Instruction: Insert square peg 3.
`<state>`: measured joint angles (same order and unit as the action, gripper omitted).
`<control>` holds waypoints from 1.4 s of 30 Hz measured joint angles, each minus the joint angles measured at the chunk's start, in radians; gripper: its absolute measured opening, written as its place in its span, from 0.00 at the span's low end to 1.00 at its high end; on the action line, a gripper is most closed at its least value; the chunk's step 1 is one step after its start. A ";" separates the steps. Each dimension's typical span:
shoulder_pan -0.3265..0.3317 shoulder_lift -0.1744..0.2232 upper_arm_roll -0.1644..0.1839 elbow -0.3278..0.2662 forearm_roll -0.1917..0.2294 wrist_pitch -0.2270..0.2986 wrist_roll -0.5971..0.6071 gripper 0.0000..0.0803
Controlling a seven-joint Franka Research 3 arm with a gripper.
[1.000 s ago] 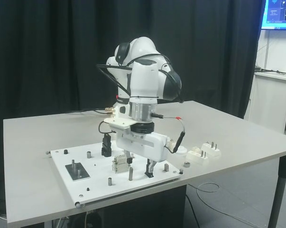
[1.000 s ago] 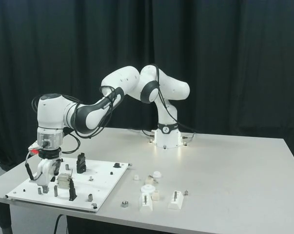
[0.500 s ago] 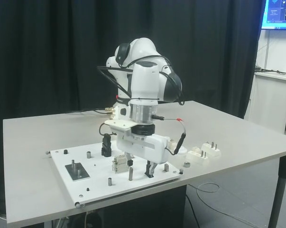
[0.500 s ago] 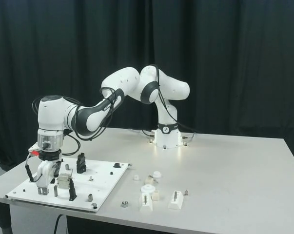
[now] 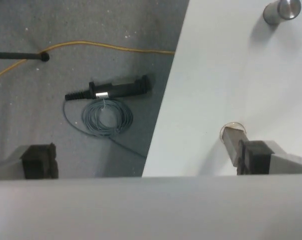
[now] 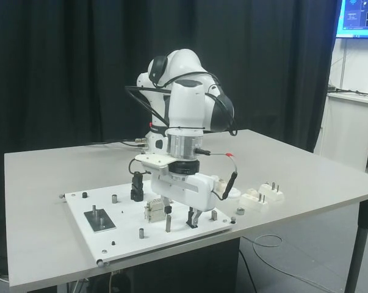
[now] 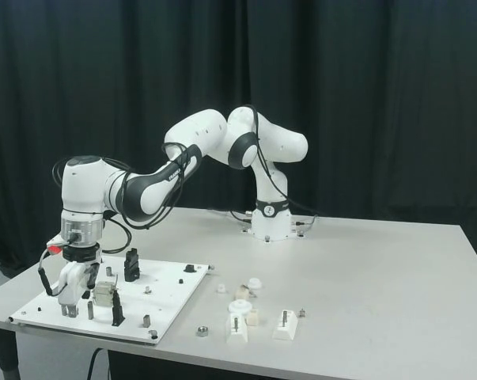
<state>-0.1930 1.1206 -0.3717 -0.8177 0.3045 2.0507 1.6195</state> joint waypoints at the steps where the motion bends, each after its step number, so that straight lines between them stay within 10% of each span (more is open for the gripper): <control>1: 0.000 0.000 0.000 0.000 0.000 0.000 0.000 1.00; 42: -0.008 0.028 -0.003 0.001 -0.004 0.003 0.007 1.00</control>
<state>-0.2009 1.1487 -0.3749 -0.8171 0.3007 2.0534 1.6266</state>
